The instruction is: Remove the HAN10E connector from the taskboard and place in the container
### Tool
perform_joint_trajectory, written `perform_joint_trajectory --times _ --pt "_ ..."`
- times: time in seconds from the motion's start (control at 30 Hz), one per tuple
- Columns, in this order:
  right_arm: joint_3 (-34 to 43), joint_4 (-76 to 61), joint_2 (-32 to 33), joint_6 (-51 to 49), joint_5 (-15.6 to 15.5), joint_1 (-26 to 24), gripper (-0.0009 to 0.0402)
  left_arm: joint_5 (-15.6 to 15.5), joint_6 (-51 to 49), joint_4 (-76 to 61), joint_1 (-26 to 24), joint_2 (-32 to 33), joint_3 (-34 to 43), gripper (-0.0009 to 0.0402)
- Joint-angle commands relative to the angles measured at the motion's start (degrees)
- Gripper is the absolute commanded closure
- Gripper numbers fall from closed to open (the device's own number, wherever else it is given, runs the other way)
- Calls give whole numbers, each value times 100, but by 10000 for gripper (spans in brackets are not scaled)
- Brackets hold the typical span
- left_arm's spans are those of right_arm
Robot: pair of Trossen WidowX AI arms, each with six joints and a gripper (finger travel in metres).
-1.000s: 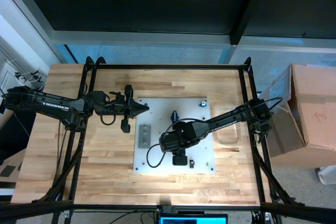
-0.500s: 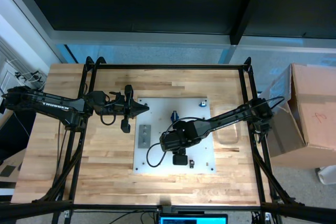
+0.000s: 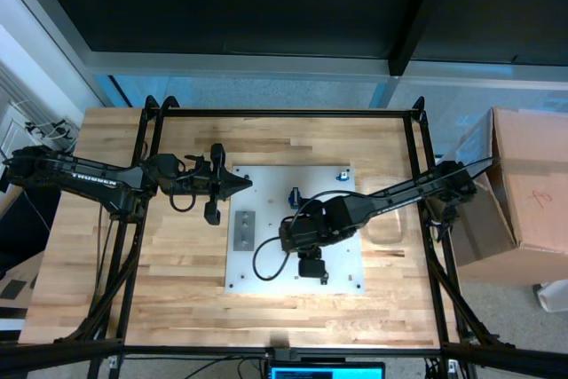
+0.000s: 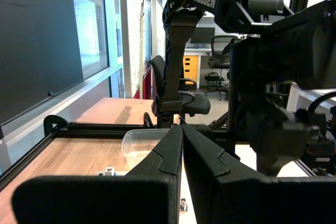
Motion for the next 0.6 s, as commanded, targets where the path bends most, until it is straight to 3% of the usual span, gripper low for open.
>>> perform_joint_trajectory --times 0.03,0.37,0.6 --pt "-7 -149 -122 22 9 131 386 0 2 0 0 2 2 393" --pt "-83 -472 -313 98 55 686 384 0 2 0 0 2 2 393" --pt "-645 -468 -741 647 55 922 384 0 2 0 2 2 2 393"
